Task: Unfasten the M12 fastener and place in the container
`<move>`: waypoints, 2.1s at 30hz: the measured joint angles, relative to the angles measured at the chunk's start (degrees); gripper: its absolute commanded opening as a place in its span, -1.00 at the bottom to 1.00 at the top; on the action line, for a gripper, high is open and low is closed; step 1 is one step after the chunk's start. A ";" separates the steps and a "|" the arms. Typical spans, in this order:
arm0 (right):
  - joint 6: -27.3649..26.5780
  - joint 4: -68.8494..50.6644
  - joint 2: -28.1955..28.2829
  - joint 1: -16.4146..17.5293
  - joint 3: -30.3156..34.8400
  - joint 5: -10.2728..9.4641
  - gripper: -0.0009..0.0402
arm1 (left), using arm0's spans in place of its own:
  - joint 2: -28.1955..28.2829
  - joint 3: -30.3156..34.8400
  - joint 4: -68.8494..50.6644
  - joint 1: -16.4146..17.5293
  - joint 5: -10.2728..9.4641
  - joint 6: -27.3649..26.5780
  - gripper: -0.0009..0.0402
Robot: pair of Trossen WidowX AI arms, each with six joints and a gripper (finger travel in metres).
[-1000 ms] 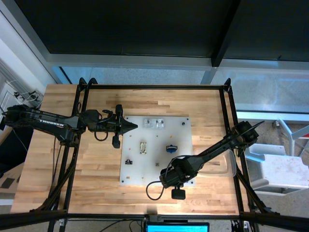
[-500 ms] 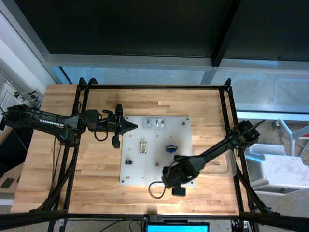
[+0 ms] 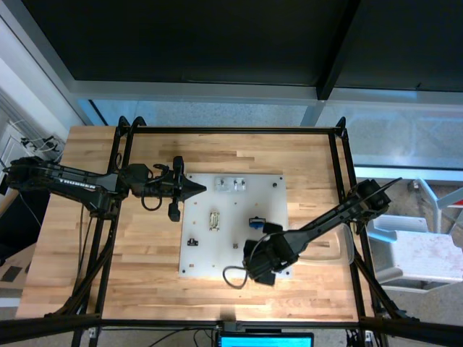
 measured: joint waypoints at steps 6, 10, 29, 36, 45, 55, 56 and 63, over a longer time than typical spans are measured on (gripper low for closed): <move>-0.57 5.81 0.00 0.35 0.00 -9.97 -0.96 | 0.00 0.00 -0.02 0.00 -0.02 0.02 -0.96; -0.50 8.41 0.00 0.87 0.00 -12.44 -0.96 | 0.00 -0.02 -0.04 0.00 0.00 0.02 -0.96; -0.59 10.27 1.51 0.83 -2.80 -10.29 -0.96 | 0.02 0.00 -0.07 0.00 0.00 0.00 -0.96; -0.50 8.63 1.18 0.74 -2.80 -8.33 -0.96 | 0.02 0.00 -0.07 0.00 0.00 0.02 -0.96; 2.21 -1.20 0.11 0.81 -0.42 4.02 -0.96 | 0.02 -0.02 -0.04 0.00 0.00 0.00 -0.96; 0.17 -0.72 0.11 0.96 2.03 -1.75 -0.80 | 0.02 -0.02 -0.04 0.00 0.02 0.02 -0.96; -0.76 -0.66 0.11 1.05 2.49 -2.19 -0.72 | 0.02 0.00 -0.04 0.00 0.02 0.02 -0.96; -3.50 -1.09 1.27 0.94 5.97 -3.76 -0.08 | 0.02 0.00 -0.04 0.00 0.00 0.00 -0.96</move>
